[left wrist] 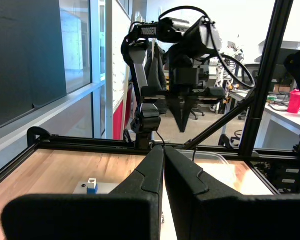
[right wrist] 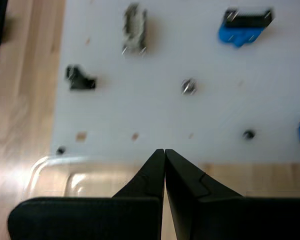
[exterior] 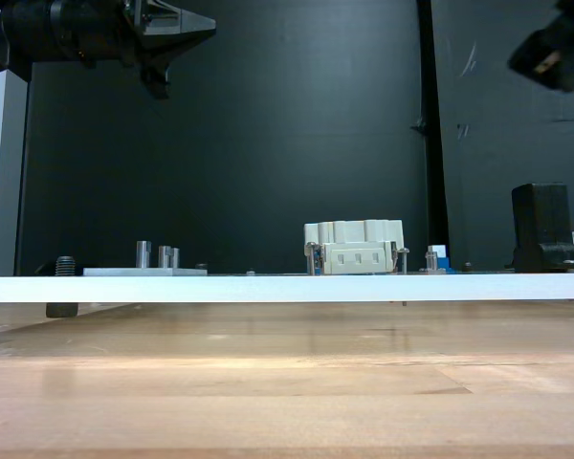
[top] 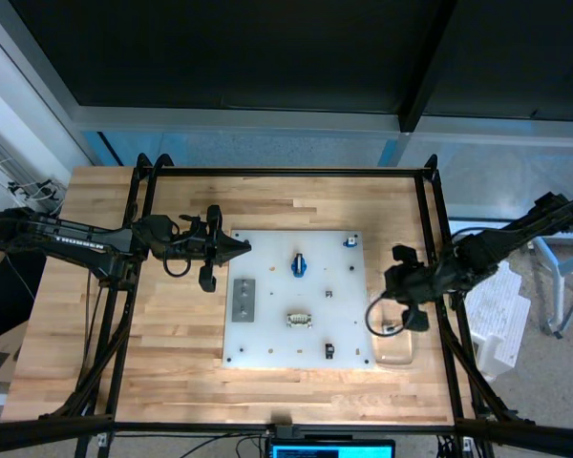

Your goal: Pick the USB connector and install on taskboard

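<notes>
Holds left gripper (top: pixel 241 248) closed above flat white taskboard's (top: pixel 267 336) left edge, right gripper (right wrist: pixel 164 151) closed above clear tray (top: pixel 402 356).

Black TROSSEN-lettered arms (top: pixel 76 239), looped cables (top: pixel 177 265), wedge-fingered left end effector (left wrist: pixel 164 148) and right end effector (right wrist: pixel 164 150)

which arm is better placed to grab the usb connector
Right. The right gripper hovers, shut, over the clear tray, where a small whitish piece, likely the USB connector, lies. The left gripper, shut, hangs by the taskboard's opposite edge.
</notes>
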Robot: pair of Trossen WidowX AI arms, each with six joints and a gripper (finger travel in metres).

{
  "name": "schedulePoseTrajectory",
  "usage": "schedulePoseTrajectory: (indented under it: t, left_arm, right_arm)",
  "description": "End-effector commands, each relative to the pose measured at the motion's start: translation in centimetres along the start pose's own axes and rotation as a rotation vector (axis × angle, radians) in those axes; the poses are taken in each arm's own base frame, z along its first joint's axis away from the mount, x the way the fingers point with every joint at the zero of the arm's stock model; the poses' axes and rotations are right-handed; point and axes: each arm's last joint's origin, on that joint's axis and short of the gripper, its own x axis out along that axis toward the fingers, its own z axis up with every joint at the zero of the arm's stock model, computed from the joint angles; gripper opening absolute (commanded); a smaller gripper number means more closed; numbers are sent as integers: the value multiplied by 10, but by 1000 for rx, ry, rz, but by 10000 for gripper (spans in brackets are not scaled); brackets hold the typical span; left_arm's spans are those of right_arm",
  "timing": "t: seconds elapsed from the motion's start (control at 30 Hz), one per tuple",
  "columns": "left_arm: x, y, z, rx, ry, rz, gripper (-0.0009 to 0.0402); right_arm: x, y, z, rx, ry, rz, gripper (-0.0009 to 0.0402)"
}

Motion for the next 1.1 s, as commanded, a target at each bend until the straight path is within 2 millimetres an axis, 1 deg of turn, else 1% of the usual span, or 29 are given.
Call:
schedulePoseTrajectory:
  t: [0.03,0.3,0.63,0.93,1.1]
  left_arm:
    - [0,0,0,0,0,0,0]
    - [0,0,0,0,0,0,0]
    - [0,0,0,0,0,0,0]
    - [0,0,0,0,0,0,0]
    - [0,0,0,0,0,0,0]
  right_arm:
    - [-5,7,-8,-2,12,12,0]
    - [-12,24,-25,-34,46,37,0]
    - [-19,38,-42,2,75,45,0]
    - [-6,54,-48,-16,142,-4,0]
    - [-1,59,-52,16,168,-23,0]
